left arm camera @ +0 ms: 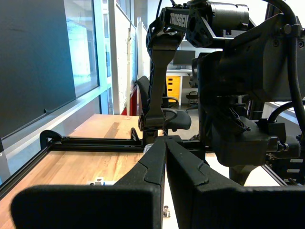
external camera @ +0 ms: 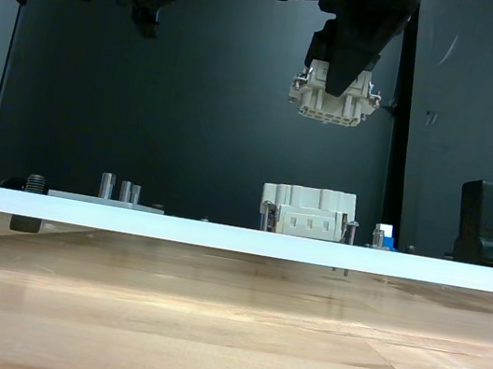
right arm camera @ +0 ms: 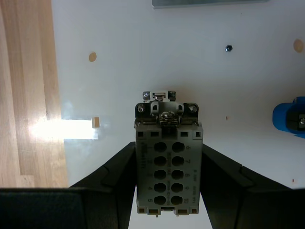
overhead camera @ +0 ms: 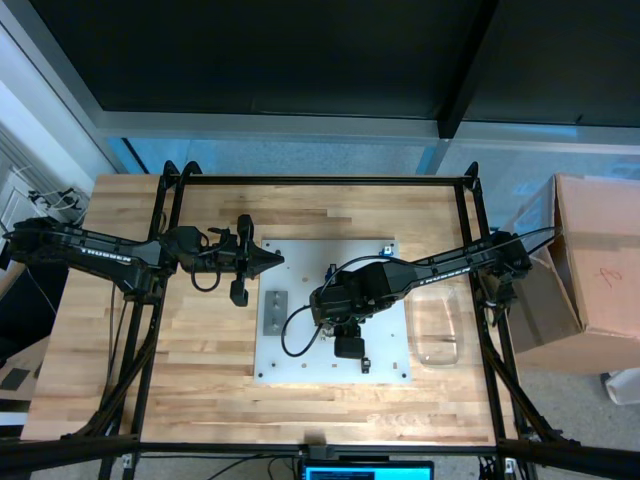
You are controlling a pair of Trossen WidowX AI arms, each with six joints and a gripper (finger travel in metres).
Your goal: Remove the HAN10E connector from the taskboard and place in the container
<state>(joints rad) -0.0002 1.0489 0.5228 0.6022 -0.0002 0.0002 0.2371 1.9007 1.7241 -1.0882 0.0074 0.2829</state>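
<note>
Beige HAN10E connector (external camera: 332,99) hangs in the air, clear of its mating base (external camera: 308,212) on the white taskboard (overhead camera: 300,350), w/ open space between the two in the low view. It's roughly over that base, maybe a touch tilted, and we can't say more than that.

We see the right claw (right arm camera: 167,152) clenched on it from above, one finger pressing each long side, pin face toward the wrist cam. So the connector's long axis runs left-right across the board, i.e. along the line toward the container.

That container (overhead camera: 437,325), a clear tub, sits on the tabletop (overhead camera: 150,380) just off the board's right edge, to the claw's right and at approx. the same depth in the high view. We judge the next move is mostly a sideways carry to the right, w/ little near/far correction. The tub's long side looks to run near-far, so the part would arrive crosswise to it. We reckon a wrist turn may help, but fit can't be judged from here.

Right arm is plainly the nearer one. The left claw (overhead camera: 280,259) hovers high over the board's far-left corner, fingers pressed together w/ nothing between them, well apart from both part and tub.
</note>
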